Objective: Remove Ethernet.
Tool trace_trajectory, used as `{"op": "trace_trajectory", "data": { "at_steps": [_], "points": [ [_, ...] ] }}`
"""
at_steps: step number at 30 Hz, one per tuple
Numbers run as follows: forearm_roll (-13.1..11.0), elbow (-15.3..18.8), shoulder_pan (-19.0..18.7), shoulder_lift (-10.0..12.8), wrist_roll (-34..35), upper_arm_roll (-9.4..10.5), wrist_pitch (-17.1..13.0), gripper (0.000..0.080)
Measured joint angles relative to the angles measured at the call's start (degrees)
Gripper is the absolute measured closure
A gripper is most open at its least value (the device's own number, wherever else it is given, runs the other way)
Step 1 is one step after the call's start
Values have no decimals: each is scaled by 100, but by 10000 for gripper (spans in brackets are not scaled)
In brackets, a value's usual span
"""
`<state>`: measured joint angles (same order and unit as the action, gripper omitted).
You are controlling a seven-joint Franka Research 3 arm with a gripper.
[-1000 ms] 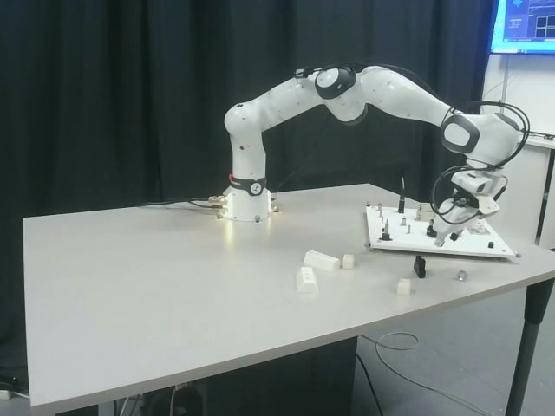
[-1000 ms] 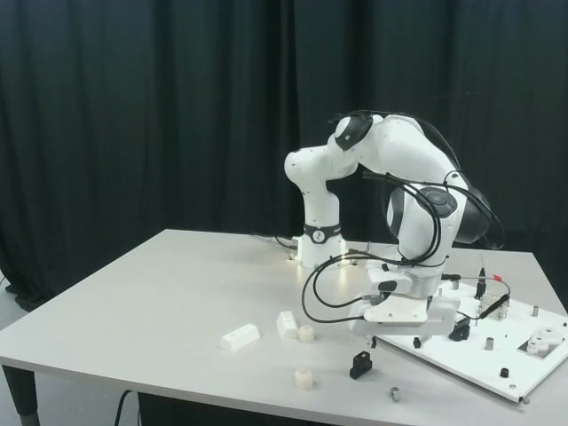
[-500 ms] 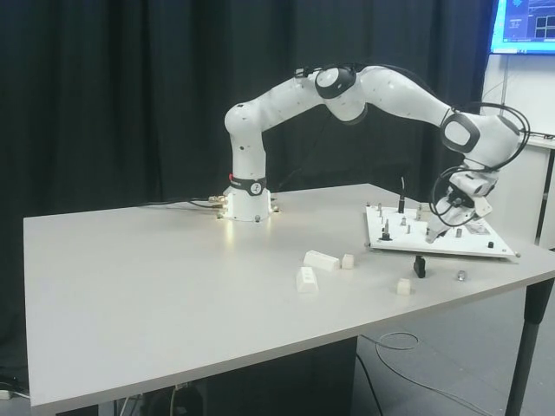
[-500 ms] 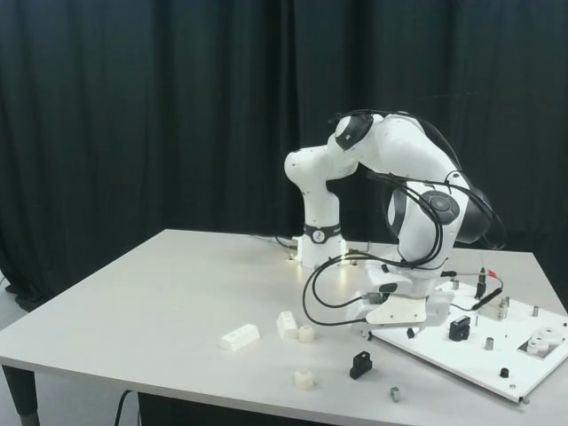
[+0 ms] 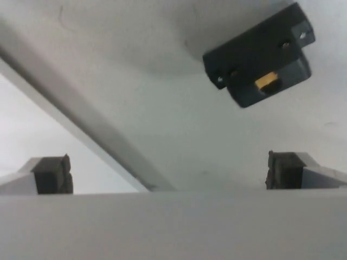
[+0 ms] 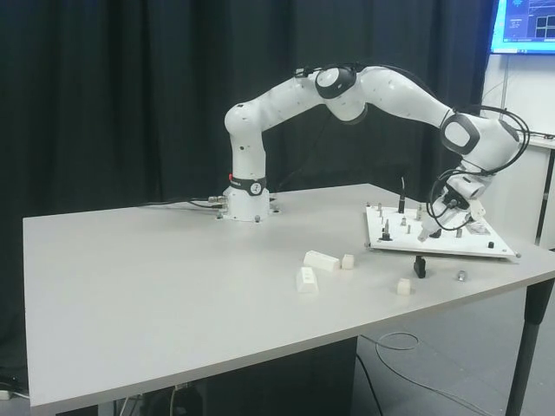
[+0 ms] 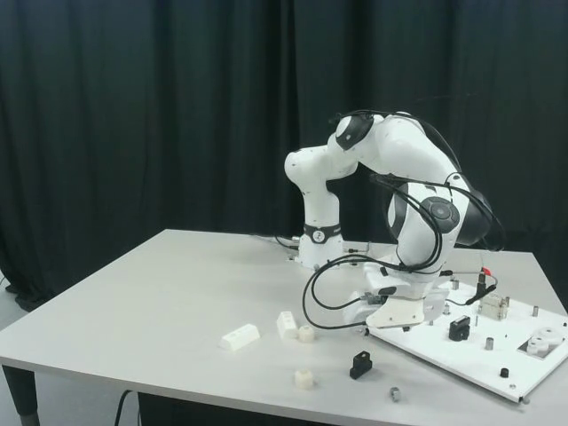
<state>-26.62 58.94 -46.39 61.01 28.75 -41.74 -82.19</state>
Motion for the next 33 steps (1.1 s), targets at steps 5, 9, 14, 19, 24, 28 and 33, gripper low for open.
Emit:
{"op": "trace_trajectory", "data": {
  "at_steps": [5,9,14,19,24,28,33],
  "points": [
    [6,73,-55,0,-70,0,116,3],
    [15,144,-117,0,-128,0,215,3],
    [26,227,-206,0,-155,-10,343,3],
    [30,295,-310,-1,-172,-65,458,3],
    [29,362,-451,-2,-200,-198,583,3],
    [12,434,-585,-5,-268,-338,659,3],
    [-60,541,-775,-7,-351,-558,726,3]
  ]
}}
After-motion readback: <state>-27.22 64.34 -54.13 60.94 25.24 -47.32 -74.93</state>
